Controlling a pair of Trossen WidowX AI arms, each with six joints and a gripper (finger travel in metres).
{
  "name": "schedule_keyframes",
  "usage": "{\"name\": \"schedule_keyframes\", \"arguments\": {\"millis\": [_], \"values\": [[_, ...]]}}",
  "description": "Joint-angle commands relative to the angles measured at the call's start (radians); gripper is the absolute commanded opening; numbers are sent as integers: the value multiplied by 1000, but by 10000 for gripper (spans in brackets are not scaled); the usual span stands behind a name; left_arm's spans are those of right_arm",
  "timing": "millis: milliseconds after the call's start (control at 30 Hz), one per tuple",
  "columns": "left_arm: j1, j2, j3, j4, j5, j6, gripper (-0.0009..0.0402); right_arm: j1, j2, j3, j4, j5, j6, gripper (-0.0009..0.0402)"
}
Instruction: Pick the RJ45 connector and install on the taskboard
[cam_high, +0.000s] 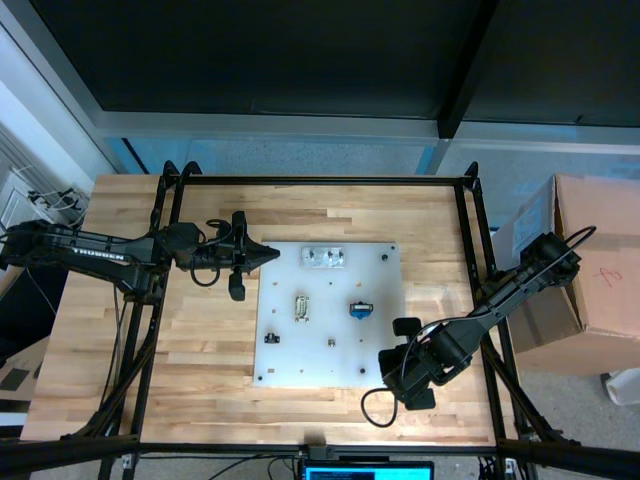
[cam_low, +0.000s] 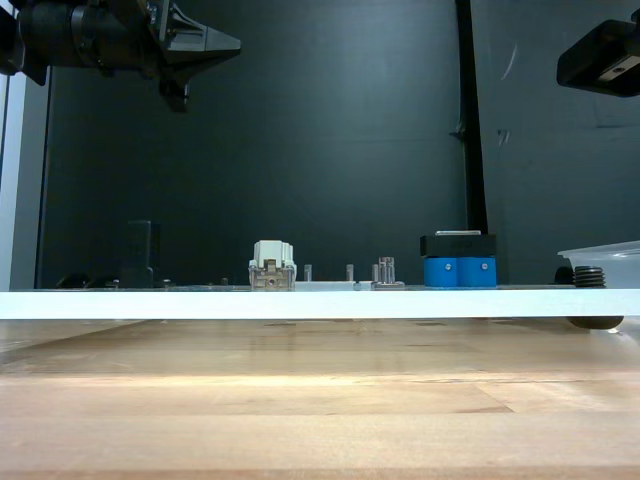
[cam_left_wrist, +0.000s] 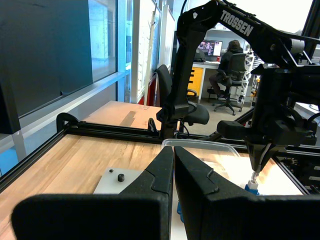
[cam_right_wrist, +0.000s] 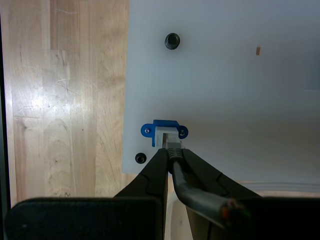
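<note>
Below: wooden table (cam_high: 100, 330), white taskboard (cam_high: 300, 360).
Left gripper (cam_high: 270, 257): closed, centre-left.
Right gripper (cam_high: 392, 365): lower right, RJ45 connector (cam_right_wrist: 173, 149) clamped.

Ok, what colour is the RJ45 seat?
The seat is blue; the right wrist view shows it best.

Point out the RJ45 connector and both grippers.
RJ45 connector (cam_right_wrist: 173, 145): right wrist view, plug body, held at blue mount (cam_right_wrist: 165, 123).
right gripper (cam_right_wrist: 173, 151): right wrist view, between fingertips, over taskboard (cam_right_wrist: 225, 75) edge.
left gripper (cam_left_wrist: 173, 150): left wrist view, between shut fingertips, high over taskboard.
</note>
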Motion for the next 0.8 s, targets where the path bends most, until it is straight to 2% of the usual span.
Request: {"name": "schedule_keyframes", "arguments": {"millis": [33,800], "values": [[0,0,0,0,0,0,0,4,0,-1,5,0,1,0],[0,0,0,0,0,0,0,10,0,-65,80,-1,5,0]]}}
